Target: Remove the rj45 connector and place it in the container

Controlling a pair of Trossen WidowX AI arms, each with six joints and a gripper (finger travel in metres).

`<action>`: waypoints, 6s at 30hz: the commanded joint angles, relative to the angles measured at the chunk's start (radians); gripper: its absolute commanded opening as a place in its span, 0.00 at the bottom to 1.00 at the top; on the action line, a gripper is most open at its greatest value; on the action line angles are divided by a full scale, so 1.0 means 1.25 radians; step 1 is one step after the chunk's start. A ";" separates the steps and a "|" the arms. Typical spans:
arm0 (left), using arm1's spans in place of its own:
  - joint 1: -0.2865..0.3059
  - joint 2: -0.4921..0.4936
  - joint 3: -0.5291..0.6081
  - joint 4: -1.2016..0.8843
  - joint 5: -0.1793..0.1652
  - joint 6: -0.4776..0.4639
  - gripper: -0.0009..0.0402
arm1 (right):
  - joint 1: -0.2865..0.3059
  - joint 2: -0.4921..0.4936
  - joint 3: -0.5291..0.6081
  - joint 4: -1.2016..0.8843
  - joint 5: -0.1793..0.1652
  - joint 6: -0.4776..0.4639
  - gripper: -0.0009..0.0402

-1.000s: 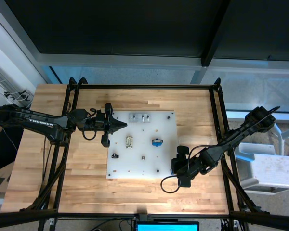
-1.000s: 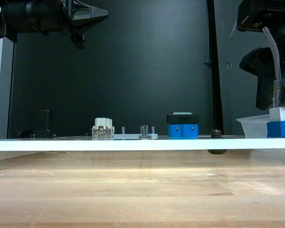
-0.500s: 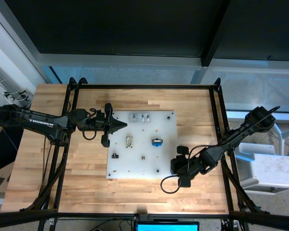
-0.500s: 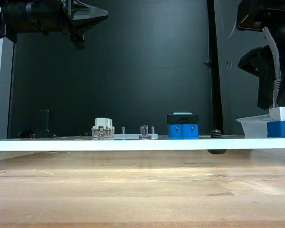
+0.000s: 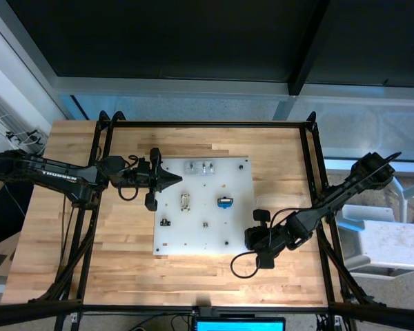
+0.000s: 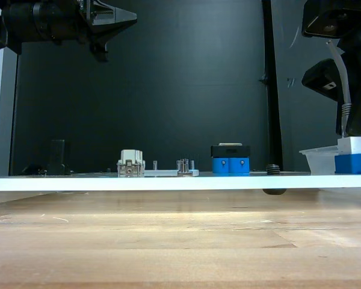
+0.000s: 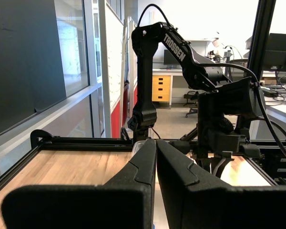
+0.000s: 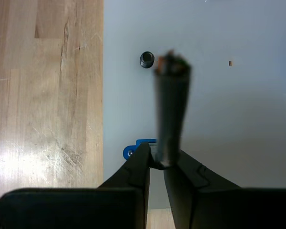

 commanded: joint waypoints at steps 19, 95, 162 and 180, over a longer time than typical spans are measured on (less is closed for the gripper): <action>0.000 0.000 0.000 0.000 0.000 0.000 0.02 | 0.000 -0.018 0.001 0.009 -0.001 0.001 0.02; 0.000 0.000 0.000 0.000 0.000 0.000 0.02 | -0.109 -0.478 -0.163 -0.327 -0.064 0.005 0.02; 0.000 0.000 0.000 0.000 0.000 0.000 0.02 | -0.109 -0.474 -0.162 -0.413 -0.063 0.044 0.54; 0.000 0.000 0.000 0.000 0.000 0.000 0.02 | -0.109 -0.474 -0.162 -0.413 -0.063 0.044 0.54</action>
